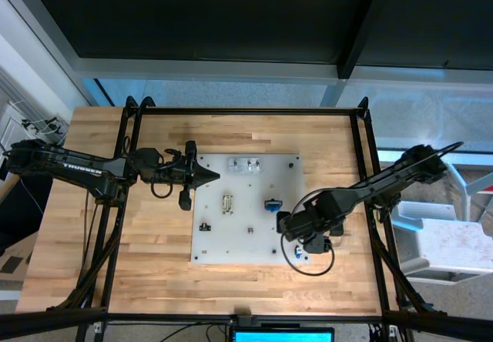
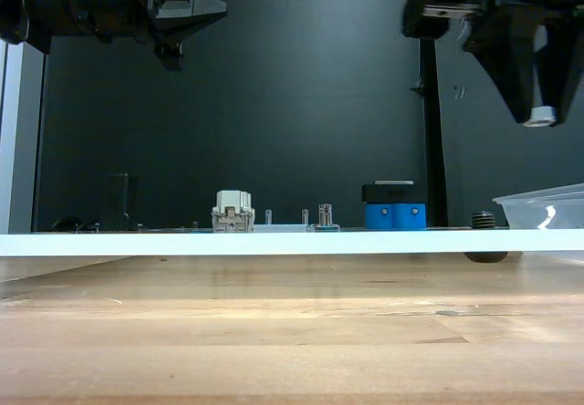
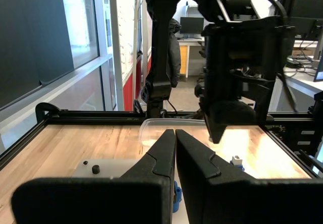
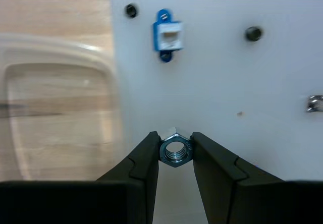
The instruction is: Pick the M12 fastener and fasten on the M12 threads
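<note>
Wood surface (image 2: 274, 332) fills the lower frame of the low view. The white board (image 2: 182, 243) lies flat on it and shows edge-on across mid frame.

M12 threads (image 2: 482, 220): short black stud at the right end of the board. Its ribs are bare and nothing sits on top. The clear tray (image 2: 547, 206) is just behind it, at the right edge of the frame.

Right gripper (image 4: 175, 137): fingers narrow, clamped on the M12 fastener (image 4: 175, 152). The nut sits flat between the tips, with its threaded bore facing the wrist camera. In the low view the gripper hangs in the upper right, nose down. The nut at its tip is well above the stud and a little to its right, touching nothing else. The wrist view shows white board under the nut, the tray rim beside it, and a small blue-framed socket (image 4: 167, 36) farther along the board.

Farther back on the board are the blue connector block (image 2: 394, 209), right of centre, and a beige connector (image 2: 233, 213), left of centre.

Left gripper (image 1: 214, 176): fingers pressed together, tips meeting. It is level and high in the upper left of the low view. The high view puts its tip over the board's left edge, well apart from the stud and the nut.
</note>
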